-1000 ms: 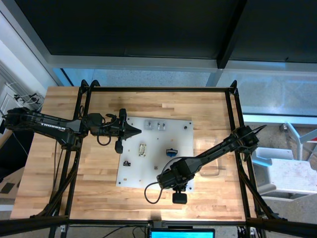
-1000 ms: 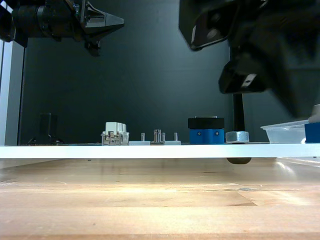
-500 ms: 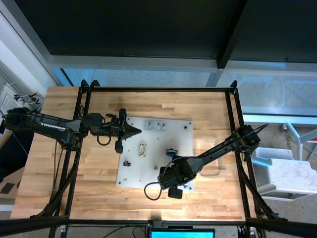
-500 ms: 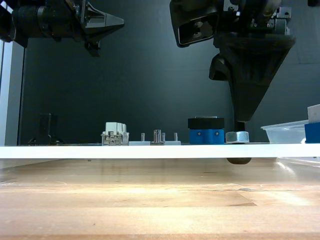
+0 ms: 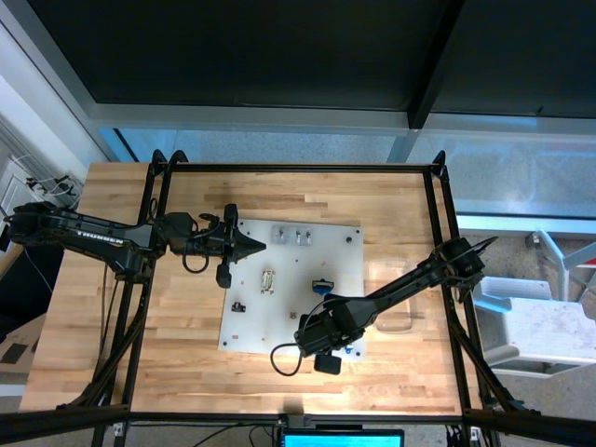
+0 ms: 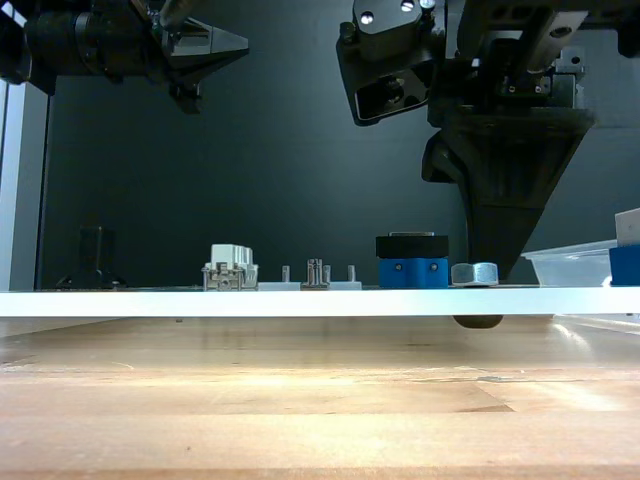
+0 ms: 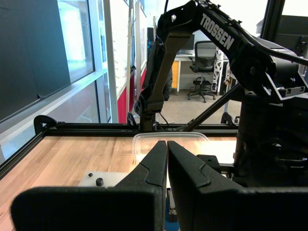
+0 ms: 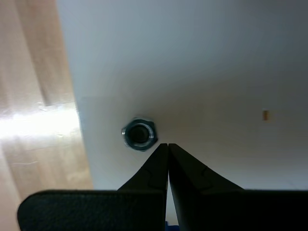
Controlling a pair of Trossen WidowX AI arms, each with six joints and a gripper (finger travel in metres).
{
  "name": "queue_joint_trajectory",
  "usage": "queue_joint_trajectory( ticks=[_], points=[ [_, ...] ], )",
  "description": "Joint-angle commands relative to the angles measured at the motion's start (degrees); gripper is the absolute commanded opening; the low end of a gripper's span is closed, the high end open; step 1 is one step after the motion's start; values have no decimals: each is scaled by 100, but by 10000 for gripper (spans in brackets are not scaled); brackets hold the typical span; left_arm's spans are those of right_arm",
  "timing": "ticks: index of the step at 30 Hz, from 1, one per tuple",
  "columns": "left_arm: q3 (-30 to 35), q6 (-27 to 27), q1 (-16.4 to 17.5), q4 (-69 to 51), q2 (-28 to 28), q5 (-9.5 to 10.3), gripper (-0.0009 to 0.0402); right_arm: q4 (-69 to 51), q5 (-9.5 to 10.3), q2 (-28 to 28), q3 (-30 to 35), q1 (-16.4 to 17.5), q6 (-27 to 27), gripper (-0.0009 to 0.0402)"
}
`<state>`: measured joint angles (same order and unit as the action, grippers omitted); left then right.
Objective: Pick the M12 fastener and fasten on the M12 threads
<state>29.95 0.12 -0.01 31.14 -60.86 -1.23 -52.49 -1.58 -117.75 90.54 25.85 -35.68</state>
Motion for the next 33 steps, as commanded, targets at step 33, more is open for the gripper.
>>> queue_joint_trajectory(
  ticks=[33],
  points=[
    [0, -2, 0, 2, 0, -2, 0, 120, -37, -11, -11, -42, 181, 0]
  ],
)
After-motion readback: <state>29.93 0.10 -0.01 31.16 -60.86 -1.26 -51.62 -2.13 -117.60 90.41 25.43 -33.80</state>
